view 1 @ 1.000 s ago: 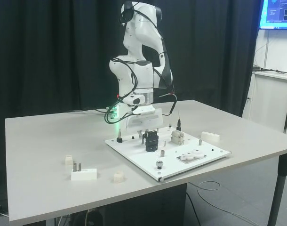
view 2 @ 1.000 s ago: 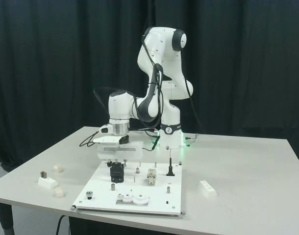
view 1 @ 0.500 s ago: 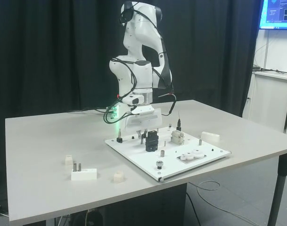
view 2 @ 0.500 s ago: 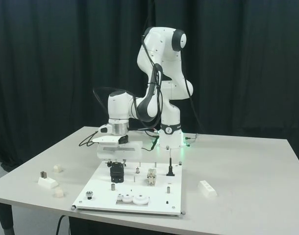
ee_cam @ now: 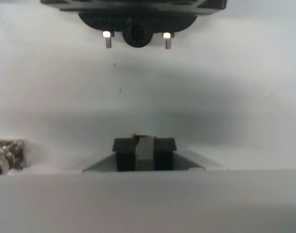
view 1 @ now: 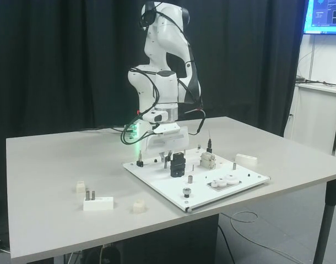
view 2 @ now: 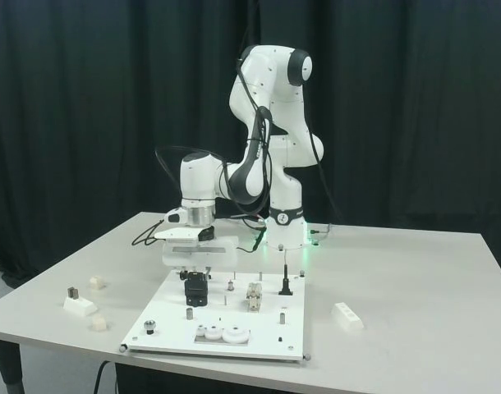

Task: Insert square peg 2.

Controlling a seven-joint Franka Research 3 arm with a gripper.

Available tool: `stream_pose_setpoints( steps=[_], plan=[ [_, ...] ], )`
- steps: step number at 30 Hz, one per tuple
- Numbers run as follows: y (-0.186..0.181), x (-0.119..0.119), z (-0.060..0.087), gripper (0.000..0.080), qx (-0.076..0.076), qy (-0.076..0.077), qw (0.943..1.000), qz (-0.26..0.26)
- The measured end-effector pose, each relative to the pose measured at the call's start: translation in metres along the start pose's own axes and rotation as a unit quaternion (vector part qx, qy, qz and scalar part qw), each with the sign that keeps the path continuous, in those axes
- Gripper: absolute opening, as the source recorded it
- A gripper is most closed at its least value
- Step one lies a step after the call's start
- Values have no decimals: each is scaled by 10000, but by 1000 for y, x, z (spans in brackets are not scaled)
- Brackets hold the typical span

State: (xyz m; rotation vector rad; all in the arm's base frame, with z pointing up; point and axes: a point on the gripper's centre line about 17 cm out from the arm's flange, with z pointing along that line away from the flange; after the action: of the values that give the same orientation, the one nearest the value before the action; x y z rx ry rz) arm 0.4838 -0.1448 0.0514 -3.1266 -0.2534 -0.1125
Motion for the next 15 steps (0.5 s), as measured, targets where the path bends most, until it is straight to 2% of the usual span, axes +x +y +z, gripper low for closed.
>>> stream_pose_setpoints(
  steps=[15],
  plan=[
    [-4, -1, 1, 75, 38, -34, 10000, -43]
  ],
)
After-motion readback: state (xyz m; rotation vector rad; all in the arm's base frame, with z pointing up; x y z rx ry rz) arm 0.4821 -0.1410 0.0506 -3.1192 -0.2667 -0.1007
